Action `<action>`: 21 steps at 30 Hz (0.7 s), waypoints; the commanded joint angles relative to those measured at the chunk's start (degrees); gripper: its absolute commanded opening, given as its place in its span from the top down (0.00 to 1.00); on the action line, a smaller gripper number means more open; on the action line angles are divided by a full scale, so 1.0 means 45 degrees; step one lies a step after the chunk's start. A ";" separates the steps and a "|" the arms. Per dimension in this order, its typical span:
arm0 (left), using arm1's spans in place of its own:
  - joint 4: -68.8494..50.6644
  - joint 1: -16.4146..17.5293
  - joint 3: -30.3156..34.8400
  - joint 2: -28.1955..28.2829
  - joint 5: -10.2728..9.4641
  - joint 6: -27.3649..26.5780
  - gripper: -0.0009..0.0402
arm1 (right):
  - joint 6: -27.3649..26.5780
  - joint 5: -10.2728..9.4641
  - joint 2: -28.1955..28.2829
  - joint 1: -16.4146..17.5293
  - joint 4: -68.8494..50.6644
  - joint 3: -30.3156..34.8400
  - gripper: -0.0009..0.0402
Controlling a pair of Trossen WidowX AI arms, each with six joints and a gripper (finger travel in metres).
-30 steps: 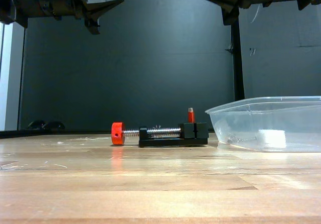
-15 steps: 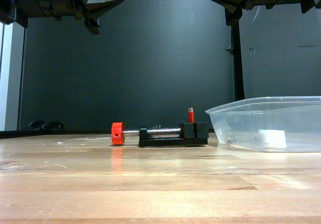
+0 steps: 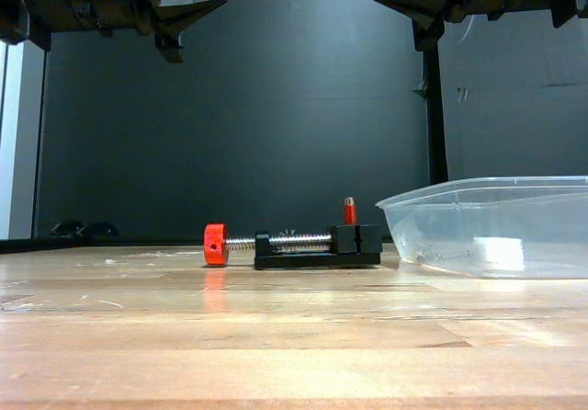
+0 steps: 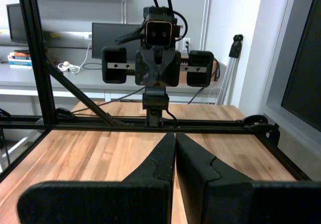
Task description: Remove the RCA connector from the receptacle and place in the container
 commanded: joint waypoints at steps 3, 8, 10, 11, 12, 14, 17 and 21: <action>0.0005 0.0005 0.0005 0.0005 0.0000 0.0000 0.98 | 0.0204 -0.0005 0.0015 0.0000 0.0087 -0.0117 0.98; 0.0005 0.0000 0.0005 0.0005 0.0000 0.0000 0.98 | 0.0180 -0.0049 0.0015 -0.0024 0.0112 -0.0126 0.98; 0.0005 0.0000 0.0005 0.0005 0.0000 0.0000 0.98 | 0.0151 -0.0053 0.0015 -0.0034 0.0117 -0.0126 0.98; 0.0005 0.0005 0.0005 0.0005 0.0000 0.0000 0.98 | 0.0151 -0.0049 0.0015 -0.0053 0.0117 -0.0126 0.98; 0.0005 0.0000 0.0005 0.0005 0.0000 0.0000 0.98 | 0.0151 -0.0049 0.0015 -0.0068 0.0117 -0.0126 0.98; 0.0005 0.0000 0.0005 0.0005 0.0000 0.0000 0.98 | 0.0160 -0.0039 0.0015 -0.0083 0.0160 -0.0126 0.98; 0.0005 0.0000 0.0005 0.0005 0.0000 0.0000 0.98 | 0.0165 -0.0044 0.0015 -0.0092 0.0403 -0.0121 0.98; 0.0005 0.0000 0.0005 0.0005 0.0000 0.0000 0.98 | 0.0209 -0.0049 0.0015 -0.0112 0.0389 -0.0107 0.98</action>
